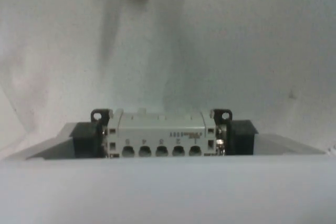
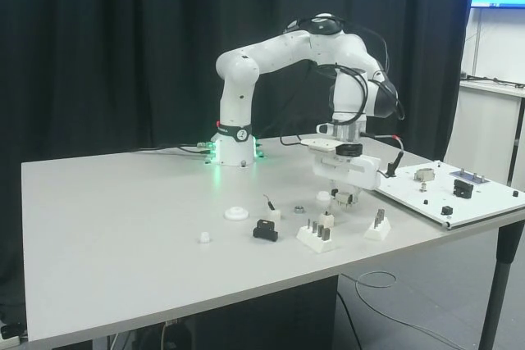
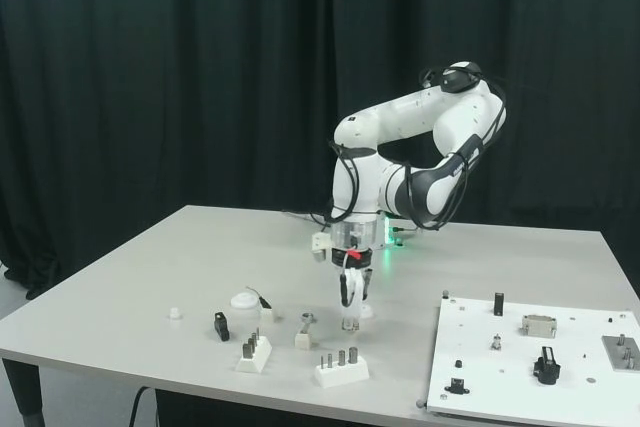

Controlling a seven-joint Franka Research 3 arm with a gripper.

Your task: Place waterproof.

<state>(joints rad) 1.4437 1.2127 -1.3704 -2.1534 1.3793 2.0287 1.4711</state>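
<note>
In the wrist view, the waterproof connector (image 1: 157, 127) is a grey block with a row of several numbered holes and black ears at both ends. My gripper (image 1: 164, 139) is shut on it, one black finger (image 1: 86, 139) at each end. From the room, the gripper (image 2: 340, 193) (image 3: 351, 315) points down, low over the grey table (image 2: 123, 202), near the front middle. Whether the connector (image 2: 343, 197) touches the table I cannot tell. The white board (image 2: 410, 194) (image 3: 520, 372) lies to one side of it.
Around the gripper lie small parts: a white ring (image 2: 236, 214), a black clip (image 2: 264, 229), a white cap (image 2: 204, 237), a nut (image 2: 299, 208) and two white holders with pins (image 2: 318, 235) (image 2: 377, 227). The board carries several mounted fittings (image 3: 538, 325).
</note>
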